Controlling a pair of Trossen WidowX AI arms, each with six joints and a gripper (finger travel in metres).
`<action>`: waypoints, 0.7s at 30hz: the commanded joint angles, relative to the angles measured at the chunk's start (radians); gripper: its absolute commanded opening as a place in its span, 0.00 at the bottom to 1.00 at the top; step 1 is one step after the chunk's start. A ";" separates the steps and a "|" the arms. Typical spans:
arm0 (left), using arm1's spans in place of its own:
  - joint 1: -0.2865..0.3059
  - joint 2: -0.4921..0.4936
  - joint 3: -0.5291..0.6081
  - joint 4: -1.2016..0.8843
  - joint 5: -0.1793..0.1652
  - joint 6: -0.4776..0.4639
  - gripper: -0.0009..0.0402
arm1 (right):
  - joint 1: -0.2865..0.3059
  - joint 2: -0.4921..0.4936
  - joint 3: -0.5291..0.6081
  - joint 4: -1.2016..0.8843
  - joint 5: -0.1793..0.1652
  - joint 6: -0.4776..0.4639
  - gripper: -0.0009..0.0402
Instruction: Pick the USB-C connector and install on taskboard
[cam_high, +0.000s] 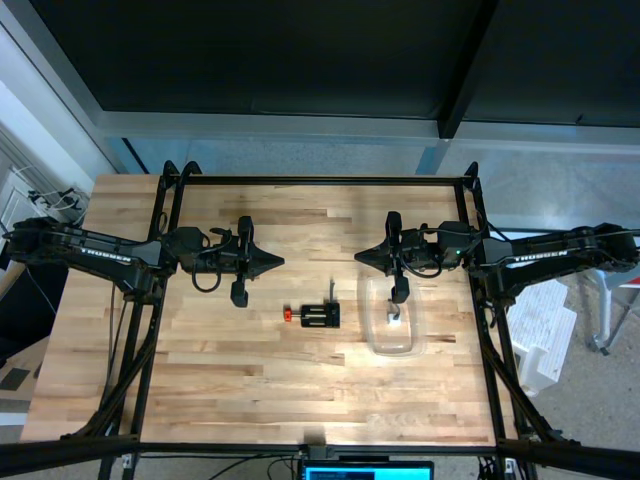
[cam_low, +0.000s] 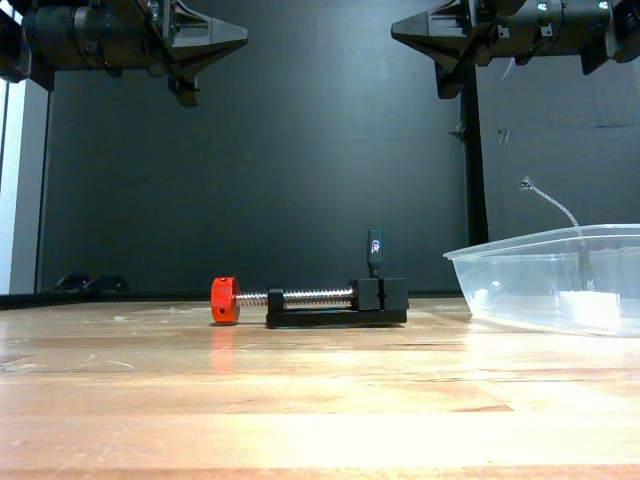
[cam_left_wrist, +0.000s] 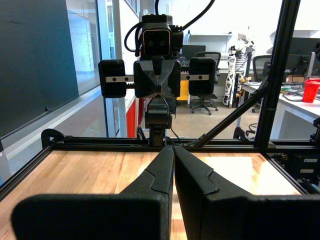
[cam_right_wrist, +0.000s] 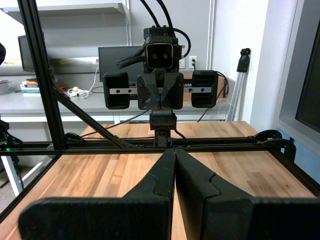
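Hovering high over the table (cam_high: 200, 350), both arms are idle and the pick has not begun.

Left gripper (cam_left_wrist: 173, 148): fingers pressed together tip to tip with nothing between them, pointing inward. Right gripper (cam_right_wrist: 175, 149): likewise closed on nothing, facing the left one across a wide gap.

Step in hand, by my judgement: the approach to the USB-C connector. I see no sign that it has been installed.

Taskboard (cam_high: 318, 316): flat on the table, well below both grippers and roughly midway between their tips. Its red-orange knob (cam_low: 225, 300) lies toward my left gripper. The upright pin (cam_low: 375, 250) stands at the end nearer my right gripper.

Containers: one clear tray (cam_low: 500, 280), below my right gripper, under its base rather than its tips. It sits near the taskboard but apart from it.

Contents:
- a white square piece (cam_low: 590, 305) on the tray floor
- a small dark piece just above it, which I take for the USB-C connector (cam_low: 584, 268)
- a thin wire (cam_low: 545, 200) curling up past the rim

I cannot tell whether the dark piece touches the white one.

Next move: my right gripper is the better placed. It must part its fingers, descend inside the tray walls and close on the dark plug alone, clear of the white piece and the wire. The plug is far smaller than my fingers, so alignment must be fine.
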 joint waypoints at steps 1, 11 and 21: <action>0.000 0.000 0.000 0.000 0.000 0.000 0.02 | 0.000 0.000 0.000 0.000 0.000 0.004 0.02; 0.000 0.000 0.000 0.000 0.000 0.000 0.02 | 0.000 0.000 0.000 0.000 -0.001 0.004 0.02; 0.000 0.000 0.000 0.000 0.000 0.000 0.02 | 0.001 0.000 0.000 0.000 -0.001 0.021 0.02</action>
